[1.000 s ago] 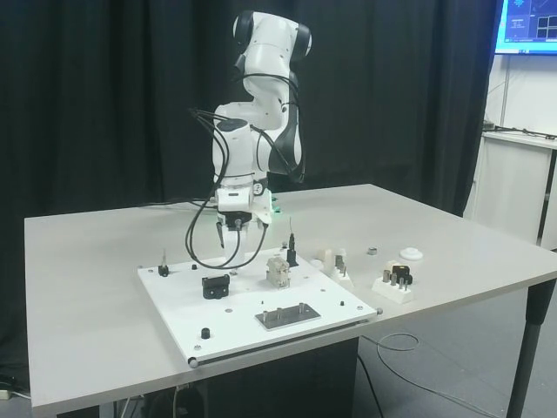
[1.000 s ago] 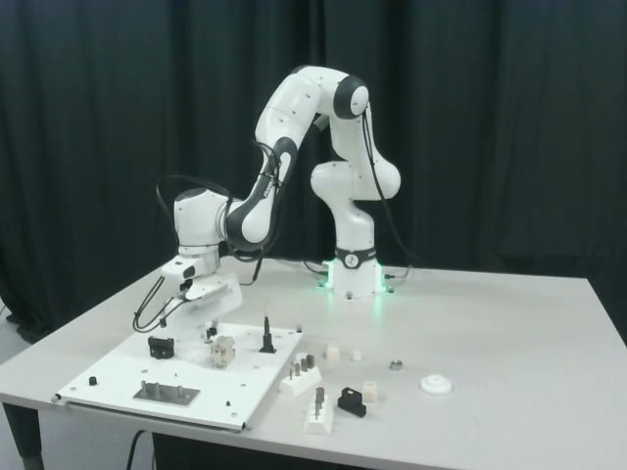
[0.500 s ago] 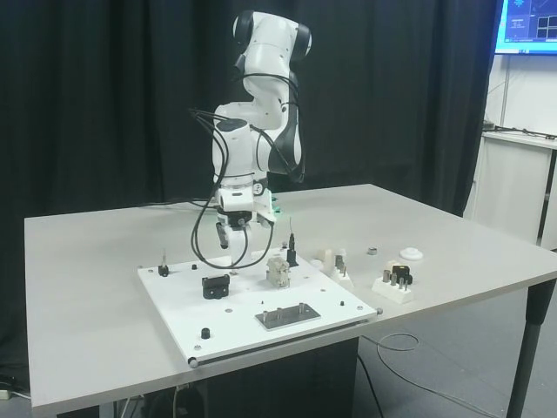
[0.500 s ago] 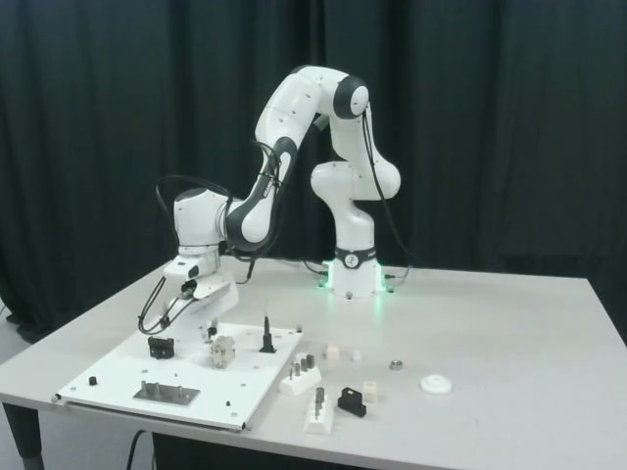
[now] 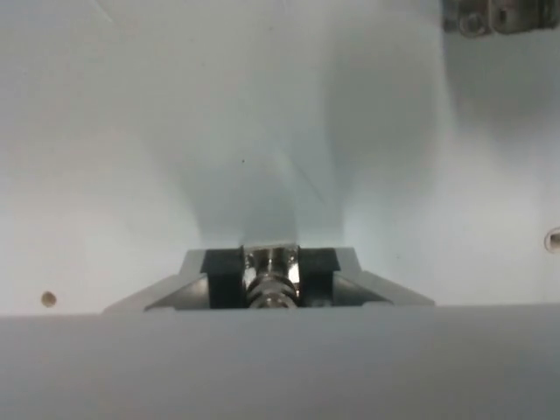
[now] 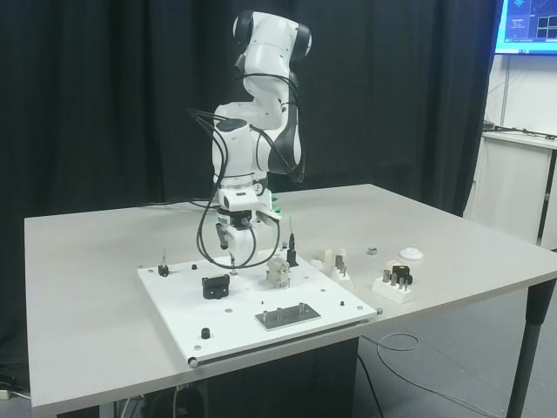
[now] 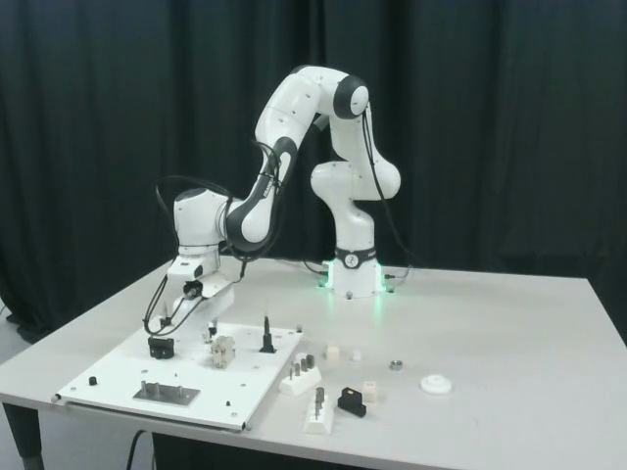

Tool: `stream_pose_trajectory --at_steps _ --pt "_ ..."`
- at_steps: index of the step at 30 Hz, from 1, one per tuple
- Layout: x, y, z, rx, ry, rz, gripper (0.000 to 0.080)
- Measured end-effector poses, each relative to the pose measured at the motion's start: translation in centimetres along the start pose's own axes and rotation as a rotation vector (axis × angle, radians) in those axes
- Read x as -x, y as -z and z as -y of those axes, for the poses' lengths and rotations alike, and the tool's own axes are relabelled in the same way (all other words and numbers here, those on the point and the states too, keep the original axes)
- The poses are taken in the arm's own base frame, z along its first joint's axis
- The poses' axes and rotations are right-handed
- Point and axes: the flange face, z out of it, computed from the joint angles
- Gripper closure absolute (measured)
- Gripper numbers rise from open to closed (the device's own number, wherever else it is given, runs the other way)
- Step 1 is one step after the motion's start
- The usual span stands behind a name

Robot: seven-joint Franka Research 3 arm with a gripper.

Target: Insert BNC.

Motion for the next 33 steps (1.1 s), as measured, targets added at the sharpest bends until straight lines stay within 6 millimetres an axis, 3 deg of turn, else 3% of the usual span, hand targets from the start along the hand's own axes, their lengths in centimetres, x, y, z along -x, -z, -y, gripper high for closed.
stream_pose_trajectory --at_steps 33 --pt "0.1 0.0 0.03 -0.006 0.355 0.004 0.0677"
